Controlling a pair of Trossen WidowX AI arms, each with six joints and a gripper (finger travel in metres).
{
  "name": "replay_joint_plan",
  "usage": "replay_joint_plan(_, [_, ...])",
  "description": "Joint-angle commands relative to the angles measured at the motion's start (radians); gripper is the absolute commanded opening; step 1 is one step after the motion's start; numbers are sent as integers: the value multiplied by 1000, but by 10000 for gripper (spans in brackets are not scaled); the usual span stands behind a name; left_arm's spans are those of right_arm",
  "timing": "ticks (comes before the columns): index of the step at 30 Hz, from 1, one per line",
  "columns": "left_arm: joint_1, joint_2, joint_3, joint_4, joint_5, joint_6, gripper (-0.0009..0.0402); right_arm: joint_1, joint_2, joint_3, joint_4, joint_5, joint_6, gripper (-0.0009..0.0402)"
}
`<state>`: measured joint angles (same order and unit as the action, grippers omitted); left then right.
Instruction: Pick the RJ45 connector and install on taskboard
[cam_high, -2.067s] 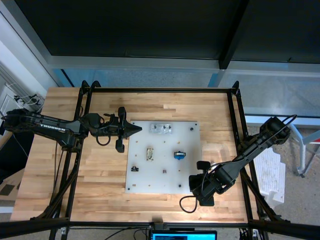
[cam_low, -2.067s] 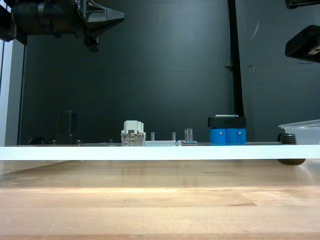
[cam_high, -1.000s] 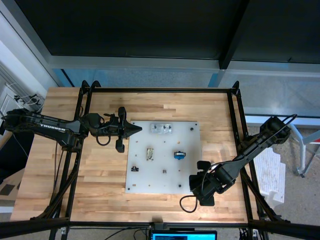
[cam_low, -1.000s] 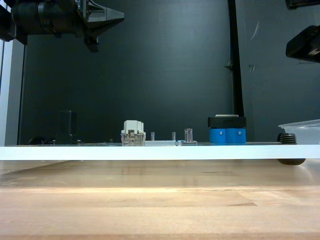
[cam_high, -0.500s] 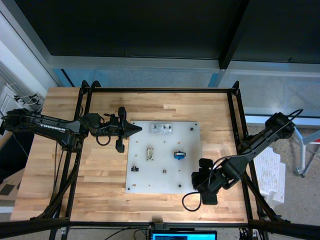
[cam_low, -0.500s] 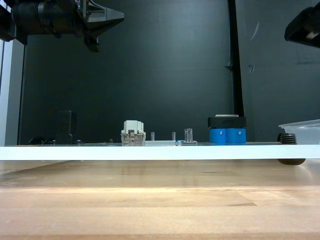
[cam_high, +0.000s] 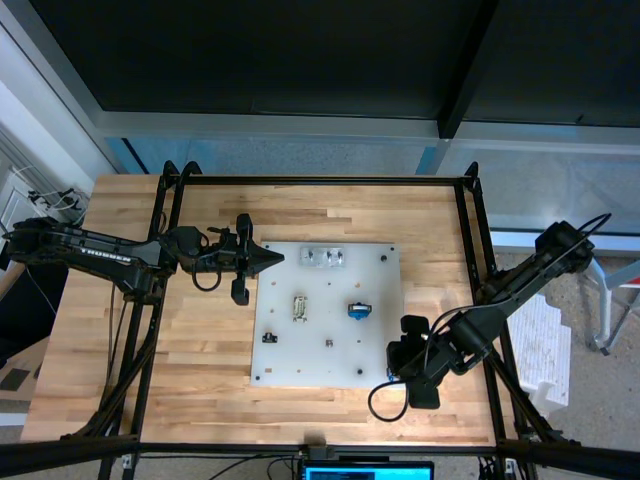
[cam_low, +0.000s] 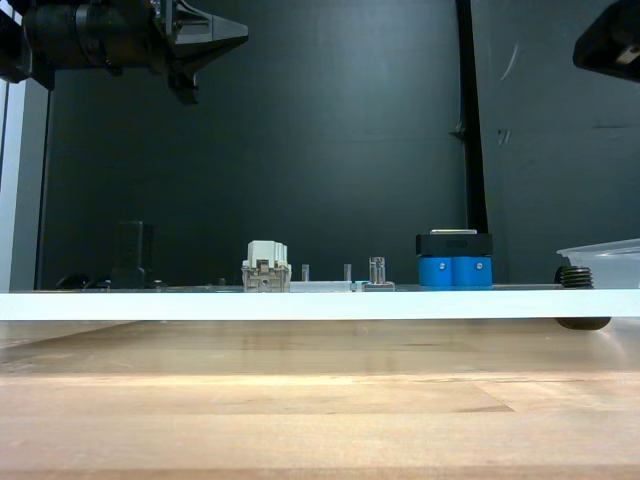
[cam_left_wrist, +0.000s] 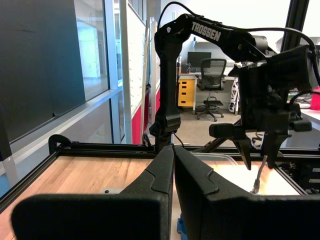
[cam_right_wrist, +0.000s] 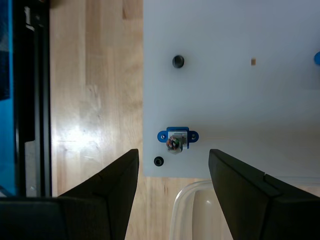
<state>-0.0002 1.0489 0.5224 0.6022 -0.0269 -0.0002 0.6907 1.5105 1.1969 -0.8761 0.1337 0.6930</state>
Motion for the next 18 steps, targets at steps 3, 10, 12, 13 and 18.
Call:
replay_joint_plan(3, [0,0,0,0,0,0,0,-25,-51,1,24,29,-22,194])
replay_joint_plan(10, [0,0,0,0,0,0,0,-74,-128,0,50,140,-96,194])
replay_joint_plan(12, [0,0,0,0,0,0,0,-98,-146,0,73,142,-137,194])
replay_joint_plan(13, [0,0,0,0,0,0,0,-109,-156,0,85,147,-158,194])
replay_joint_plan(18, [0,0,0,0,0,0,0,-176,-198,-4,129,162,-260,194])
